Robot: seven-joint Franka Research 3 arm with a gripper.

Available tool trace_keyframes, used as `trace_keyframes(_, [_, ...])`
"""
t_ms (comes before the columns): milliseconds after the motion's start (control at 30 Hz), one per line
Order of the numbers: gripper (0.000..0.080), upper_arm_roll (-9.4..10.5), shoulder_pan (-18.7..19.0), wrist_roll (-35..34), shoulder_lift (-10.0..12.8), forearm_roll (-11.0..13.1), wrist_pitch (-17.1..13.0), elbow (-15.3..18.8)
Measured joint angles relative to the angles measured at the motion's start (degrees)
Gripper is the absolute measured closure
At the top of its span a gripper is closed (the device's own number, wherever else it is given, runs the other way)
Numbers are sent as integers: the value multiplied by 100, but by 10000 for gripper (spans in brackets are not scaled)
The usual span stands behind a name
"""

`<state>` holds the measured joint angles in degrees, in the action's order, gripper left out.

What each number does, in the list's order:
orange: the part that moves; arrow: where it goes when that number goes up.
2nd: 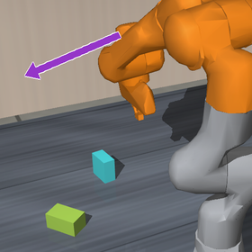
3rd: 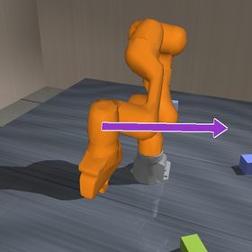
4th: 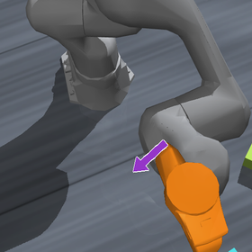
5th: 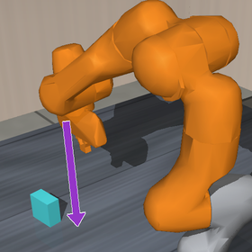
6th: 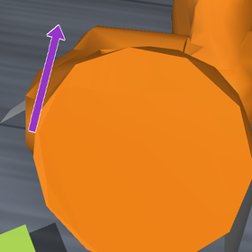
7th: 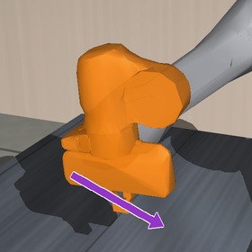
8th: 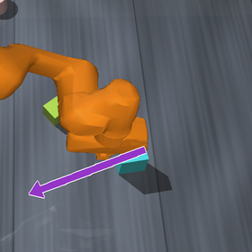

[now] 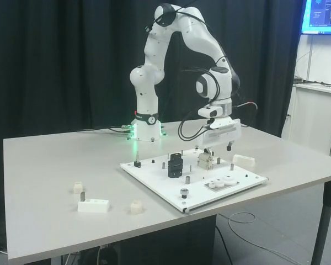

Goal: Pick square peg 4.

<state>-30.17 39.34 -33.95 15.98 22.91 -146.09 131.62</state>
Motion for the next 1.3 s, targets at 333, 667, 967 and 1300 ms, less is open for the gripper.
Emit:
trace_keyframes(333, [3,-81,-1,-26,0,-96,262,-180])
trace_keyframes(667, [2,-151,0,-27,-1,-230,616,-495])
trace_keyframes(967, [2,-270,0,-27,-2,-429,916,-789])
trace_keyframes(1300, [2,-491,-7,205,-3,-578,947,-1001])
